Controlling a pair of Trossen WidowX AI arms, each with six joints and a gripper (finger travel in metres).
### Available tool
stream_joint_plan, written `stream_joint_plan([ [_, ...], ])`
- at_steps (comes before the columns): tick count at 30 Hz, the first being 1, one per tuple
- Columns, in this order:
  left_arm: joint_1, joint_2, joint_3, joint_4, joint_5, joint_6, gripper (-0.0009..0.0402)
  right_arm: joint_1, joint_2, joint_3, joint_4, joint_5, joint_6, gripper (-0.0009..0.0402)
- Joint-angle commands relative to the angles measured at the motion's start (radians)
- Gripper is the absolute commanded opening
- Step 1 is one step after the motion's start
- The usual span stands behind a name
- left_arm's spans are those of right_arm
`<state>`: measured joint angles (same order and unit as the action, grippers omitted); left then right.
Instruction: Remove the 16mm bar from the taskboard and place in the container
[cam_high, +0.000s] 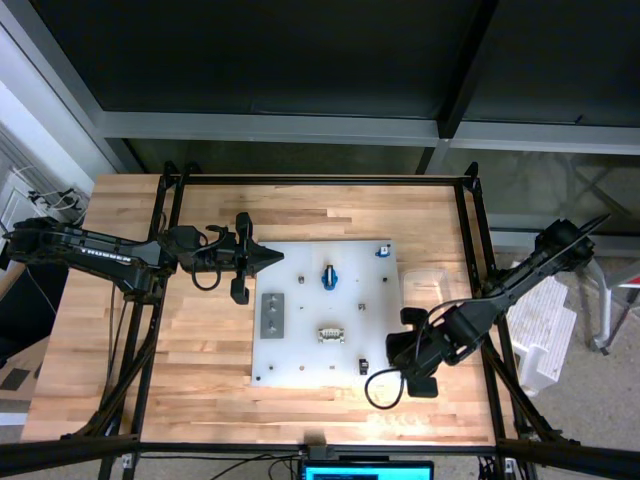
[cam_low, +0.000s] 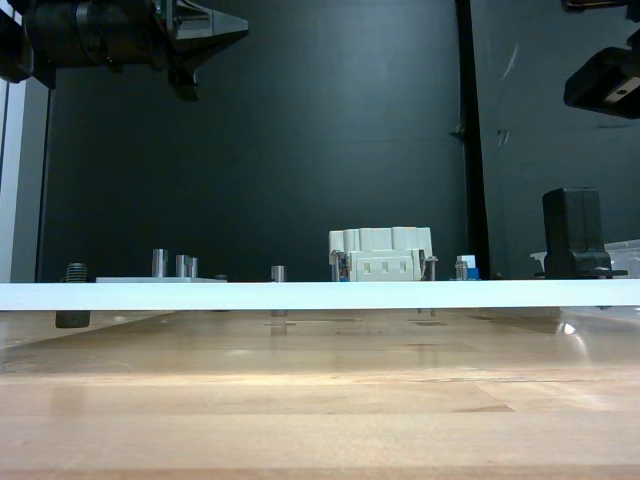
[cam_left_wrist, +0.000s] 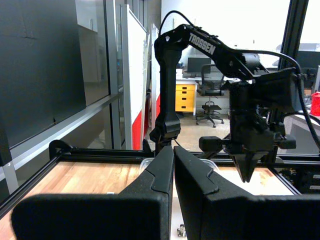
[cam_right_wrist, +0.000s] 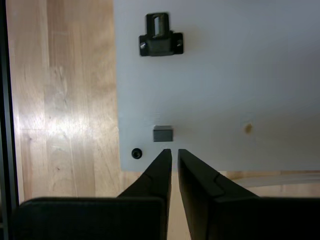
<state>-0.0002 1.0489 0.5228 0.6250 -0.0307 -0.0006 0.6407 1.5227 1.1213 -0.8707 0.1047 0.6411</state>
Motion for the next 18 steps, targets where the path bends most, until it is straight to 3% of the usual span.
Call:
stream_joint_plan([
  [1,0.0,0.0,0.0,0.001,0.0,0.0,0.0,0.002,0.034,0.016,-0.007,0.009,-0.004,0.0059],
  [6,0.0,0.0,0.0,0.001,0.0,0.0,0.0,0.006,0.072,0.032,-0.016,0.01,-0.023,0.0127],
  [12,0.0,0.0,0.0,0.0,0.0,0.0,0.0,0.014,0.122,0.054,-0.029,0.035,-0.029,0.0211],
  [18,0.0,0.0,0.0,0.0,0.0,0.0,0.0,0.022,0.182,0.052,-0.018,0.035,-0.03,0.0254],
])
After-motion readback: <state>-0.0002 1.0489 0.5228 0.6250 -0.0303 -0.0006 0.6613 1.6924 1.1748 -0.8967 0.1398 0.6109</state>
